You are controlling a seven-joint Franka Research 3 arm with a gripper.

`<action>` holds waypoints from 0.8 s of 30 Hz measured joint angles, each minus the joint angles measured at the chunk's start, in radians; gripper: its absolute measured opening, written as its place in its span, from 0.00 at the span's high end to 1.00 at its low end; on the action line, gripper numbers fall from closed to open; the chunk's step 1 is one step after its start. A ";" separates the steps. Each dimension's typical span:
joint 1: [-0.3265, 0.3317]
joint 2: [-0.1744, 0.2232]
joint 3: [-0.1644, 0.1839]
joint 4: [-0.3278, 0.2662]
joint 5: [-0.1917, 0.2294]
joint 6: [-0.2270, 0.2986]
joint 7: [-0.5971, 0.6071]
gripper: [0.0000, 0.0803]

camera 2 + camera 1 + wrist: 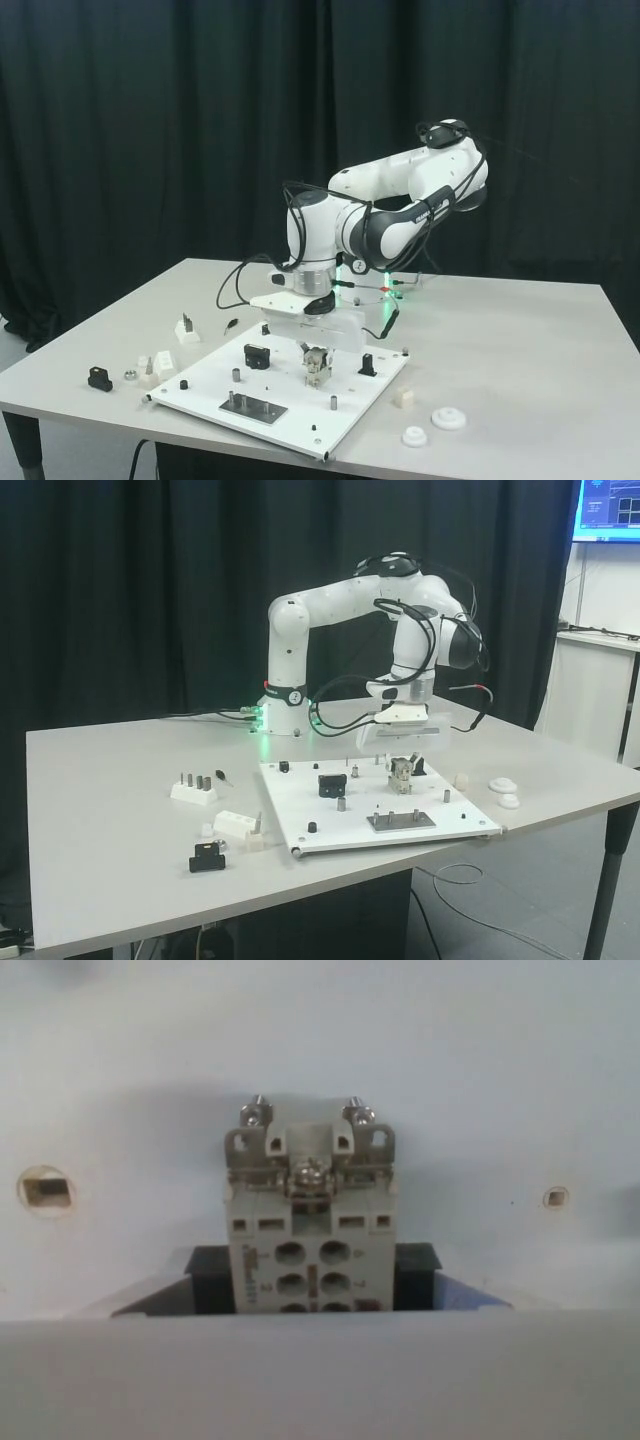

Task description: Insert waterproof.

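where the tool (402,764) hangs, the connector (308,1222) meets the white board (380,810).

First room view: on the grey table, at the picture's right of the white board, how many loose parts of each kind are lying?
White round discs: 2
Small white block: 1
Total: 3

White arm (340,595), black cables (420,630)

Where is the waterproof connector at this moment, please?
The waterproof connector hangs under the gripper, just above the white board, between two black parts in the second room view; in the wrist view it sits over a black socket.
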 joint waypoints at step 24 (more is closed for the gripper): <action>0.002 0.000 -0.001 0.000 -0.009 -0.009 -0.035 0.61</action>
